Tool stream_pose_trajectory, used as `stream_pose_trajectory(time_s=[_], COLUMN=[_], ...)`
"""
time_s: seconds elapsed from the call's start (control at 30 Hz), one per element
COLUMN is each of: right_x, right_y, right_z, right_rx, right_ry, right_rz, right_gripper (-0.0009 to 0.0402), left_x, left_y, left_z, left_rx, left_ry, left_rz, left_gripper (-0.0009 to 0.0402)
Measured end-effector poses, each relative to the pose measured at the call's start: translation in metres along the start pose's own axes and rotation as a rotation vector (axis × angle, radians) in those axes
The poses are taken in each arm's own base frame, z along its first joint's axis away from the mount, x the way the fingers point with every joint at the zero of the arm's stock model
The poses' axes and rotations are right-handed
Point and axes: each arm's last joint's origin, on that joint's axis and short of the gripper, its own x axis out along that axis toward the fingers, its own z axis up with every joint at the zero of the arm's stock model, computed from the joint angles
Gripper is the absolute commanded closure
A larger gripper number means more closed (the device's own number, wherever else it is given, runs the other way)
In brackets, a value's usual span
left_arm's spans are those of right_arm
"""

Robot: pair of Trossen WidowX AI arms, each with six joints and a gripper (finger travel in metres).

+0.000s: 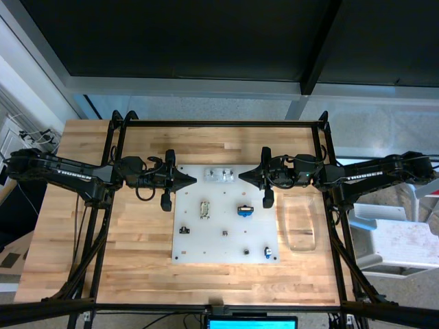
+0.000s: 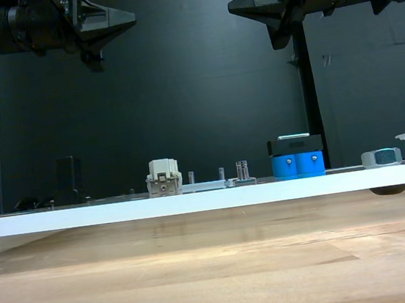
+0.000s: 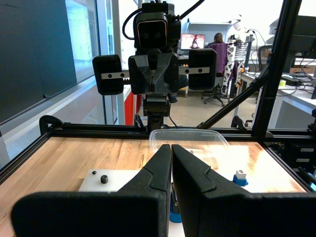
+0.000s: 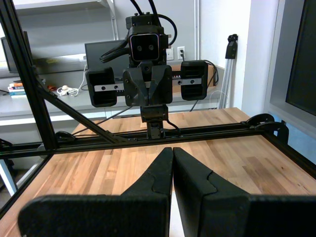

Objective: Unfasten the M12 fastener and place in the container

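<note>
The right gripper (image 1: 241, 177), fingers pressed together, hovers high over the white board (image 1: 206, 240), facing the equally closed left gripper (image 1: 194, 180). The silver nut (image 2: 380, 157) sits on its stud, outside the container (image 1: 300, 249). The right gripper should spread wide before descending squarely over the nut.

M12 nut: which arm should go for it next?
Right, I'd judge. The nut sits at the board's near right edge beside the container; the right gripper hovers above the board's far right, the left gripper above its far left.
</note>
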Motion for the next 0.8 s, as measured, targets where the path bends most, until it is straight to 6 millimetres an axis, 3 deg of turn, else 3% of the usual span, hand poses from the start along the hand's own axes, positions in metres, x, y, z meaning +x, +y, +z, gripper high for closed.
stream_pose_trajectory(time_s=[0.43, 0.8], right_x=[0.001, 0.019], right_y=[0.001, 0.02], right_z=[0.002, 0.019], right_rx=[0.027, 0.083], right_ry=[0.015, 0.394], right_rz=[-0.002, -0.094], right_gripper=[0.0393, 0.0393], left_x=[0.0, 0.0], left_y=[0.0, 0.0], left_z=[0.0, 0.0], left_rx=[0.0, 0.0], left_ry=[0.0, 0.0], left_rz=[0.0, 0.0], left_gripper=[0.0393, 0.0393])
